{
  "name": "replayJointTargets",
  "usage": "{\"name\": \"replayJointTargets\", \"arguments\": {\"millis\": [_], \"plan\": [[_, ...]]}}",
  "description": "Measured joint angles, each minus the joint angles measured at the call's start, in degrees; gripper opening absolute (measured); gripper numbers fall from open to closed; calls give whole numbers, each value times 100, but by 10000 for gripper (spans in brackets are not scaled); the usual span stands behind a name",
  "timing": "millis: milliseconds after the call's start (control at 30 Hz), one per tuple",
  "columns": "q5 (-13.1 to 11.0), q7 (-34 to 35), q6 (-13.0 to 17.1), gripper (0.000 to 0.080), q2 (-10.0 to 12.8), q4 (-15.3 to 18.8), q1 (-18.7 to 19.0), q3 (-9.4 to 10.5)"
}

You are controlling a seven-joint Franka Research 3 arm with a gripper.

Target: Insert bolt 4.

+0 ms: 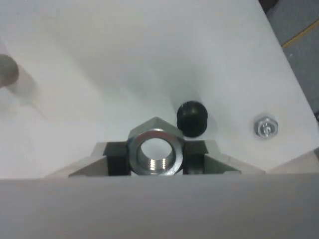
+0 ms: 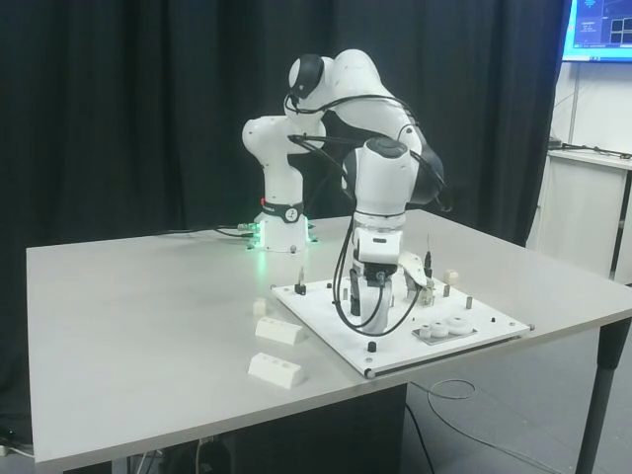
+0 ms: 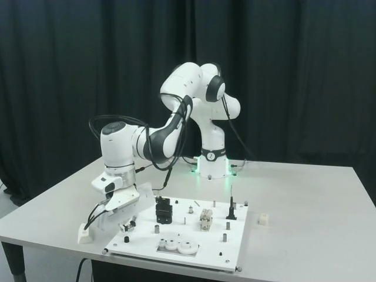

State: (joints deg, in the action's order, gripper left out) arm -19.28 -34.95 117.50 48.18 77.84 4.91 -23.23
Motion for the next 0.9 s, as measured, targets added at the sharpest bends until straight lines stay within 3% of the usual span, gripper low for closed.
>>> {"name": "replayJointTargets", "arguments": {"millis": [467,900], "plan": [[-91,-172,146,225,0,47,0,0],[-91,-172,507,225,-1,248,15,19]]}}
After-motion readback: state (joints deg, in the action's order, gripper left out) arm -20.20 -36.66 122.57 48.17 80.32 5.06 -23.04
